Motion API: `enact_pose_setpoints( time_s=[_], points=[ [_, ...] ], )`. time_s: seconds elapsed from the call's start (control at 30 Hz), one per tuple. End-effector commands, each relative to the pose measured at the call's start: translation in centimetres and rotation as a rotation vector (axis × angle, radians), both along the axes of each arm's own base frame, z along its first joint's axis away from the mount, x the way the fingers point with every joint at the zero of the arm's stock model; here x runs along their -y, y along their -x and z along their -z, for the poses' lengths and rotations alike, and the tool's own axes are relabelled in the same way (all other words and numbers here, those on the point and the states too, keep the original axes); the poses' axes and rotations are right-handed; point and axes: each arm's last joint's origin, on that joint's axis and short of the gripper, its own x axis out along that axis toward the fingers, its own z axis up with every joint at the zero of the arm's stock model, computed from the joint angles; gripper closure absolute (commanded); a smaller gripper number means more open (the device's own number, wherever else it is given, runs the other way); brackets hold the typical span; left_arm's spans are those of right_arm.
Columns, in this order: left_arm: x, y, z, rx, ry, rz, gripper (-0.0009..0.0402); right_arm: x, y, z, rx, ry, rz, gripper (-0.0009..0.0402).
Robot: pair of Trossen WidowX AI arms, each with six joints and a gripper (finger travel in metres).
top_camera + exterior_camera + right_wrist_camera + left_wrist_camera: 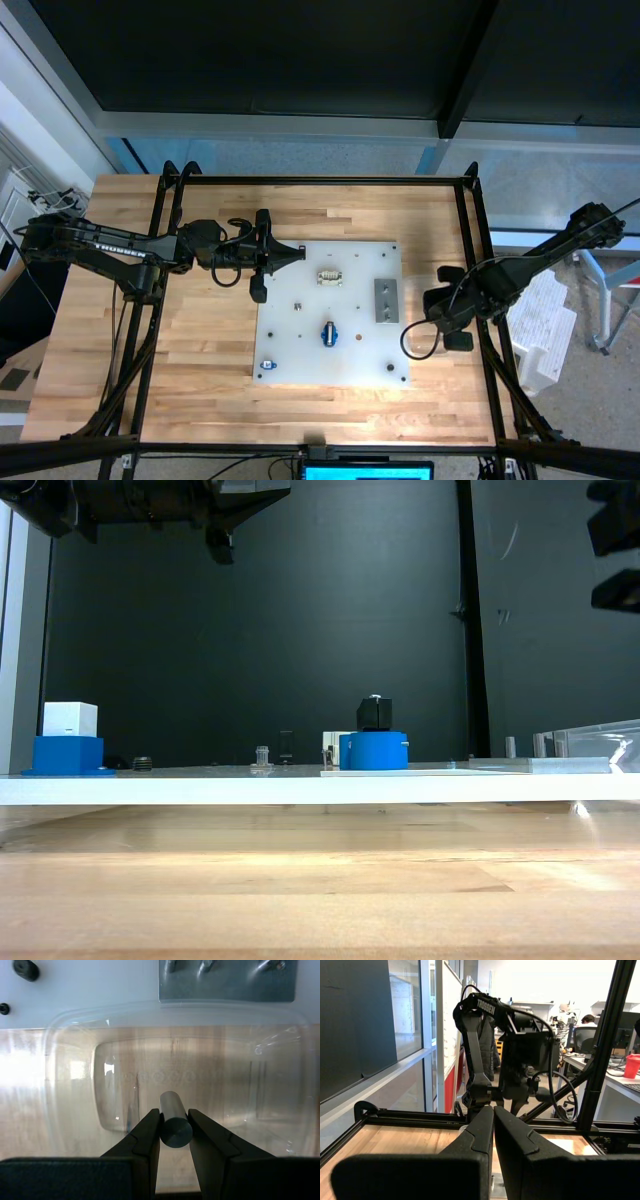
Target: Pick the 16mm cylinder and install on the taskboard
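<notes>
1. One flat white square board [300, 340] lies just beyond the right claw [174, 1118].
2. One clear glossy tray [70, 1060] sits beneath that claw.
3. Left claw [493, 1110], fingers together, hangs above the board's corner.
4. One smooth round grey peg [176, 1131], clamped in the right claw.

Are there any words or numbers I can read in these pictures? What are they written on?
"TROSSEN": white letters on the right arm, seen past the shut left tool, which hangs over the far left edge of the taskboard.
White lettering on the left arm: too small to read.
No writing shows on the 16mm cylinder, gripped by the right tool above the clear tray.
</notes>
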Motion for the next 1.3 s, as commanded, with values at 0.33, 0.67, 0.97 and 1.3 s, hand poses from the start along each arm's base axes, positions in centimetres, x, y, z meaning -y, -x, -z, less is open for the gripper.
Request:
enact_pose_setpoints(
  time_s=[0.33, 0.67, 0.97, 1.3],
  points=[
    [0.0, 0.0, 0.0, 0.000, 0.000, 0.000, 0.0392, -0.3, -1.8, 0.2, -0.003, -0.024, 0.046, 0.0387],
    [0.0, 0.0, 0.0, 0.000, 0.000, 0.000, 0.0392, -0.9, -6.7, -0.1, -0.036, -0.037, 0.096, 0.0387],
    [0.0, 0.0, 0.0, 0.000, 0.000, 0.000, 0.0392, -1.8, -10.8, 0.4, -0.029, -0.028, 0.091, 0.0387],
    [0.0, 0.0, 0.0, 0.000, 0.000, 0.000, 0.0392, -3.1, -14.4, 1.1, -0.041, -0.021, 0.085, 0.0387]
  ],
)
